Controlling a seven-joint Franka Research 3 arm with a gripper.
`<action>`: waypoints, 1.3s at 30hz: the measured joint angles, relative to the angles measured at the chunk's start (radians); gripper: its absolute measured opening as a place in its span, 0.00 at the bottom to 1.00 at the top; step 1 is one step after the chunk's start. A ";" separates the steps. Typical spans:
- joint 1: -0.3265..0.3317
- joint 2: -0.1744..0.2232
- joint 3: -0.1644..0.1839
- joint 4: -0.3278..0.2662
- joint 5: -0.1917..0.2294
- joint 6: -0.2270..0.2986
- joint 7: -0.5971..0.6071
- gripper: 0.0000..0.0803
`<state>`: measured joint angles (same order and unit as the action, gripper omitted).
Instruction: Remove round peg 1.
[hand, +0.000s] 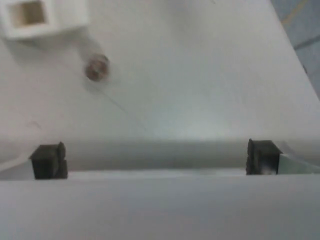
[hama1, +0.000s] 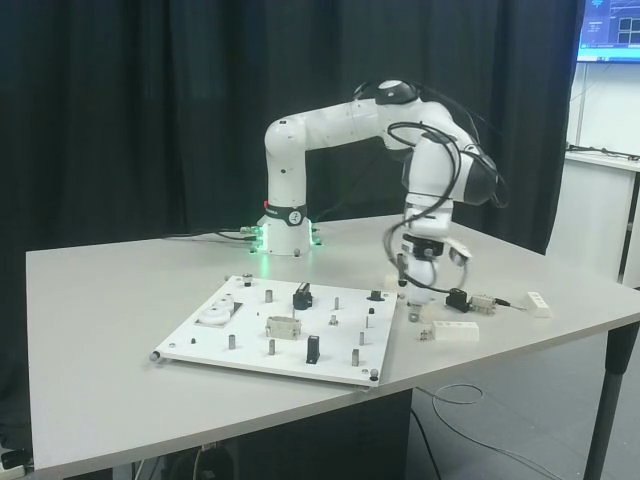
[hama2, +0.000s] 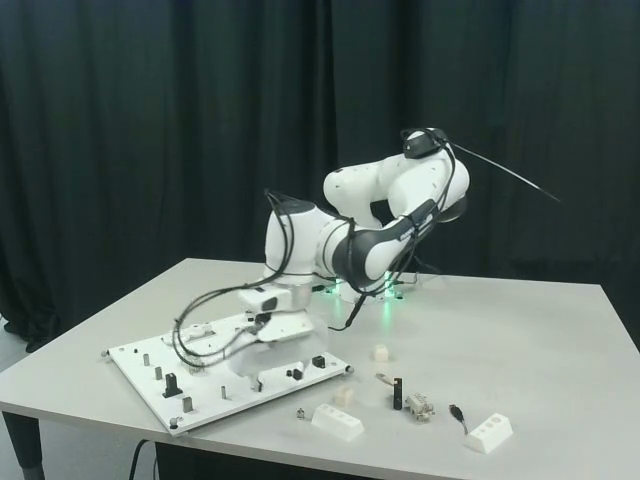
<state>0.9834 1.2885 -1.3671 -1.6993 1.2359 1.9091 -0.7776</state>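
Note:
My gripper (hand: 155, 159) is open, its black fingertips (hand: 48, 161) far apart with nothing between them. It hangs low beside the right edge of the white peg board (hama1: 250, 345), as the first room view shows it (hama1: 415, 298). In the wrist view a small round peg (hand: 97, 67) rests on the pale surface, apart from the fingers and close to a white cube with a square hole (hand: 35, 17). Several short grey pegs (hama1: 268, 296) and black parts stand on the board. In the second room view the gripper (hama2: 255, 375) sits over the board's near corner.
On the table right of the board lie a long white block (hama1: 455, 330), a small white cube (hama1: 413, 315), a black connector (hama1: 460, 297) with a cable, and another white block (hama1: 538, 303). The table's edge (hand: 300, 55) runs near the gripper.

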 joint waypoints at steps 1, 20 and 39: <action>-0.004 0.000 -0.003 -0.002 -0.001 0.001 0.029 1.00; -0.094 0.000 -0.018 -0.051 0.012 -0.076 0.203 1.00; -0.074 0.002 -0.028 -0.104 0.062 -0.137 0.170 1.00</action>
<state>0.9098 1.2907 -1.3951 -1.8036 1.2976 1.7723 -0.6071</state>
